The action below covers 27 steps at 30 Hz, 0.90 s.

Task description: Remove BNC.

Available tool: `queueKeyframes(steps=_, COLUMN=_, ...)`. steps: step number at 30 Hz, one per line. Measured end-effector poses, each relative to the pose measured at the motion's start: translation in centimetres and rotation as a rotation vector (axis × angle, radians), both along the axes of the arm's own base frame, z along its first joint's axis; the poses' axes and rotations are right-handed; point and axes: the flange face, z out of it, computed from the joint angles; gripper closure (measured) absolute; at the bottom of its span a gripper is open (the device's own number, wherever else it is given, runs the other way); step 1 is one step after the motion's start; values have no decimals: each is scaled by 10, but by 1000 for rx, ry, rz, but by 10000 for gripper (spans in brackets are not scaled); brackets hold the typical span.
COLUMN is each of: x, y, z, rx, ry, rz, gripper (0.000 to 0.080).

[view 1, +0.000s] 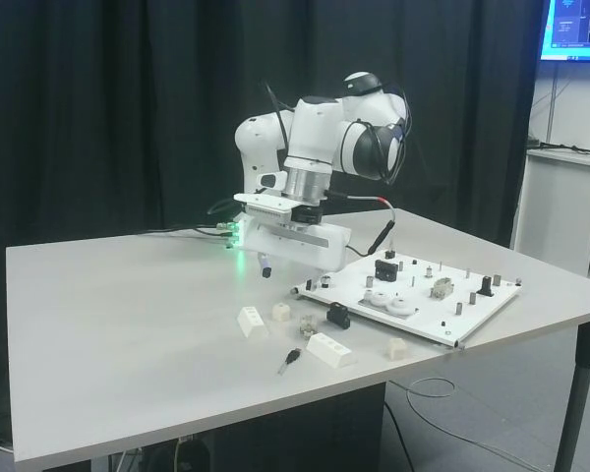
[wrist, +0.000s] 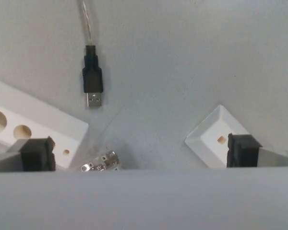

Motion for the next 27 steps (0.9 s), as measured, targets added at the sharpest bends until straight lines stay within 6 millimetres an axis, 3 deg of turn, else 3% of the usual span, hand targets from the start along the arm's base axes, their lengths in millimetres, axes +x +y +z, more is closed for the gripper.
queueKeyframes(steps=27, x=0, y=7, z=-2, rx=30, ry=8, rz=-3, gripper=3)
